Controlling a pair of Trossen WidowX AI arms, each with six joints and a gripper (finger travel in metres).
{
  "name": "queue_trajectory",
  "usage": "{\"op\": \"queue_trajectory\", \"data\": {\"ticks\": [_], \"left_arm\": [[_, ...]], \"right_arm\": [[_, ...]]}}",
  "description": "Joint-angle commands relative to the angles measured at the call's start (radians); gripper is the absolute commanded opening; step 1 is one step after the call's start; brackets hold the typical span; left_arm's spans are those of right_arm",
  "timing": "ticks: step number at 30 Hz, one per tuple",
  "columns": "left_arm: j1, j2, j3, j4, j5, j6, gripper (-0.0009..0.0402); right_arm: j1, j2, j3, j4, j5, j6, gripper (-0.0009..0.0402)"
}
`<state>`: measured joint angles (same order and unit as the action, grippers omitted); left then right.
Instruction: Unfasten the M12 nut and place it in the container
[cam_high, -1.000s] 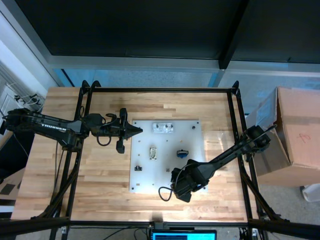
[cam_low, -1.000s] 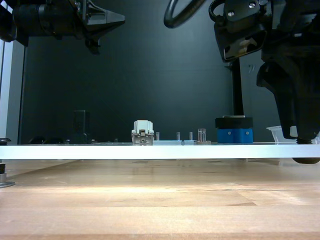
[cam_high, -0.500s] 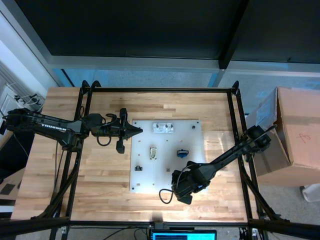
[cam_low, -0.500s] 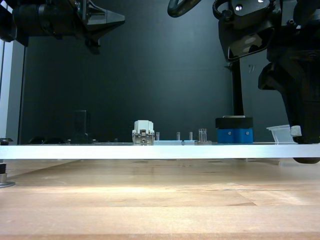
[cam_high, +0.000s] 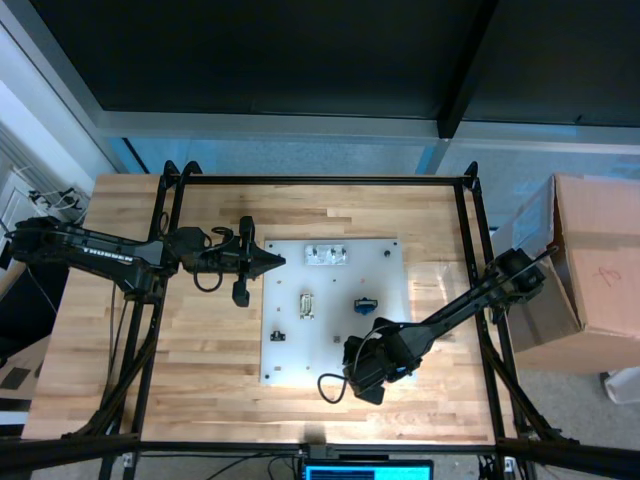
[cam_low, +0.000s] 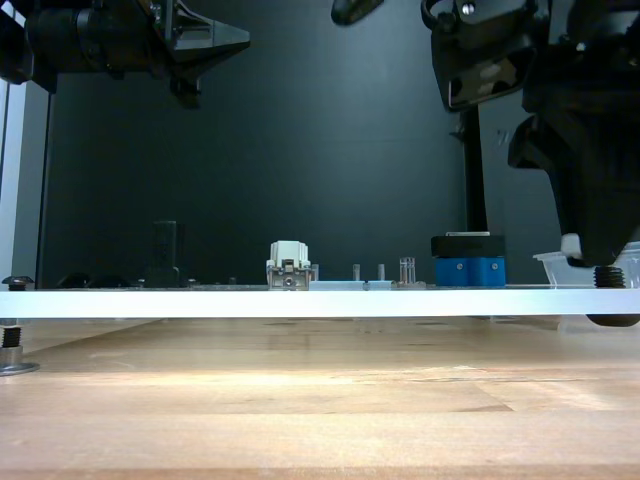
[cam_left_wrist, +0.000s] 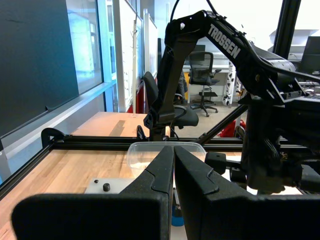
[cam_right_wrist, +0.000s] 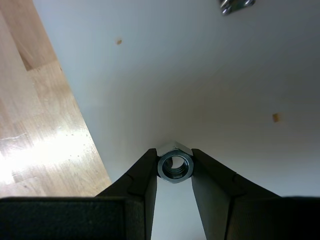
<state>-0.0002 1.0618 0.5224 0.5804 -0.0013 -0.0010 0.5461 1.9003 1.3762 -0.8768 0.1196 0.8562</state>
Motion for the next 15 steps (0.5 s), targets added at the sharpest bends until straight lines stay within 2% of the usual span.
{"op": "queue_trajectory", "data": {"ticks": [1,8,11,15], "left_arm": [[0.0,0.0,0.0,0.0,0.0,0.0,0.0],[0.0,0.0,0.0,0.0,0.0,0.0,0.0],[0.0,0.0,0.0,0.0,0.0,0.0,0.0],[0.0,0.0,0.0,0.0,0.0,0.0,0.0]], "right_arm": [[0.002,-0.019,0.003,-0.013,-0.008,-0.009,0.0],[-0.006,-0.105,-0.016,-0.109,-0.003,-0.028,0.0],[-0.01,-0.159,-0.056,-0.136,0.019,-0.032,0.0],[-0.018,-0.255,-0.146,-0.136,0.019,-0.027,0.0]]}}
